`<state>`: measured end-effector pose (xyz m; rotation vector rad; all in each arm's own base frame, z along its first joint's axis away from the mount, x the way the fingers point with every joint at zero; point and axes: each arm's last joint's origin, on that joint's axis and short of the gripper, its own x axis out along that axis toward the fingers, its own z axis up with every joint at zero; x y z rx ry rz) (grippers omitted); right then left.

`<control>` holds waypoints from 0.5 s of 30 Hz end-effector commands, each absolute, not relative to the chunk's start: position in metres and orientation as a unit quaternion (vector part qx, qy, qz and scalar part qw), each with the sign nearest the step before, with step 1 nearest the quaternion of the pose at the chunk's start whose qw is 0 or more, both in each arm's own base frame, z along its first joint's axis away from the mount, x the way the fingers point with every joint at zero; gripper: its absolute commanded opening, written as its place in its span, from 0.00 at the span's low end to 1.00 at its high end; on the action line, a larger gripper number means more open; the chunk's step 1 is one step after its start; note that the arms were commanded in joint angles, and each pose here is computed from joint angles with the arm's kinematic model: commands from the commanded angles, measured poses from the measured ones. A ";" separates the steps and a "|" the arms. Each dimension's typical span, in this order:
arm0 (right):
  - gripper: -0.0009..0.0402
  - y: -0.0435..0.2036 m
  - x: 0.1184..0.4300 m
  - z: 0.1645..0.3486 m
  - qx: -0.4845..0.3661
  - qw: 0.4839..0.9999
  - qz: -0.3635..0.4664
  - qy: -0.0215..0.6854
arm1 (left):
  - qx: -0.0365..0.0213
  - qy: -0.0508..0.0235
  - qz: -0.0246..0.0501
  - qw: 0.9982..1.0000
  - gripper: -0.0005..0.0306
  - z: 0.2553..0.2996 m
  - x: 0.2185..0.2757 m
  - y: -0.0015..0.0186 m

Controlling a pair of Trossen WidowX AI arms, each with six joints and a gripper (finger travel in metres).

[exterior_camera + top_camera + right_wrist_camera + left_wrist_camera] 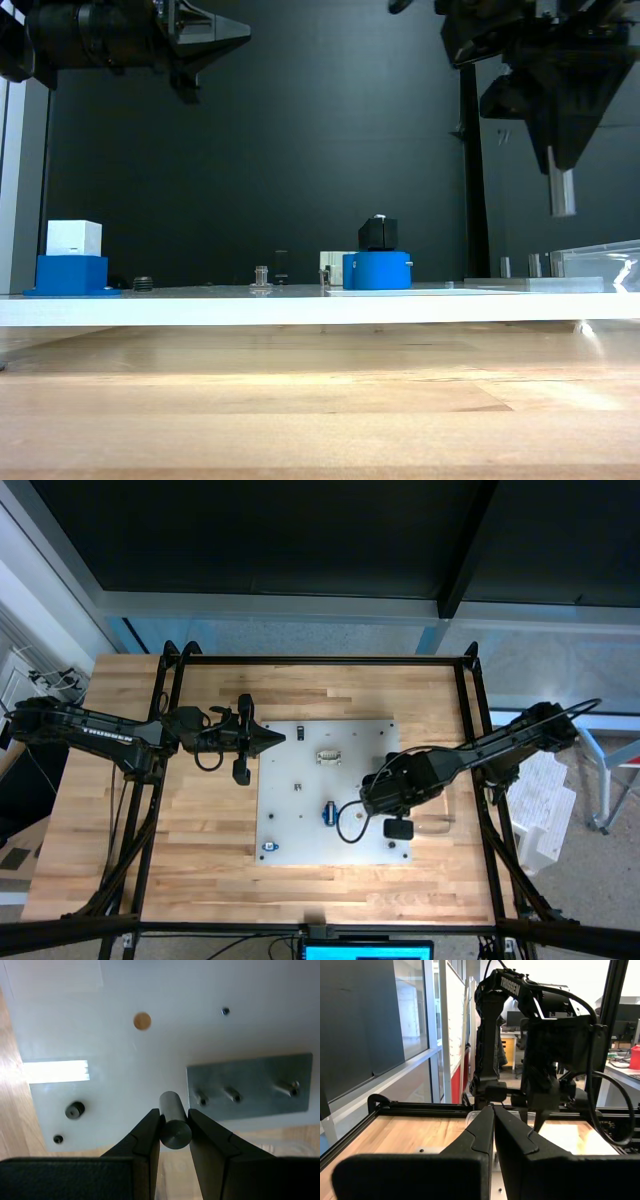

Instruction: Pick the 16mm cylinder and install on the taskboard

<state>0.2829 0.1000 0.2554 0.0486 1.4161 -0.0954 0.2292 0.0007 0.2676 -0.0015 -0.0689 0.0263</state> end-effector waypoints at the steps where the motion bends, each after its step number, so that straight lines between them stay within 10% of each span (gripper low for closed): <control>1: 0.05 0.102 0.292 0.255 0.025 0.759 -0.046 0.649 | -0.001 -0.034 0.013 0.999 0.02 0.2677 0.2293 0.0007; 15: 0.05 0.106 0.329 0.247 0.029 0.757 -0.053 0.651 | -0.001 -0.034 0.013 0.999 0.02 0.2677 0.2293 0.0008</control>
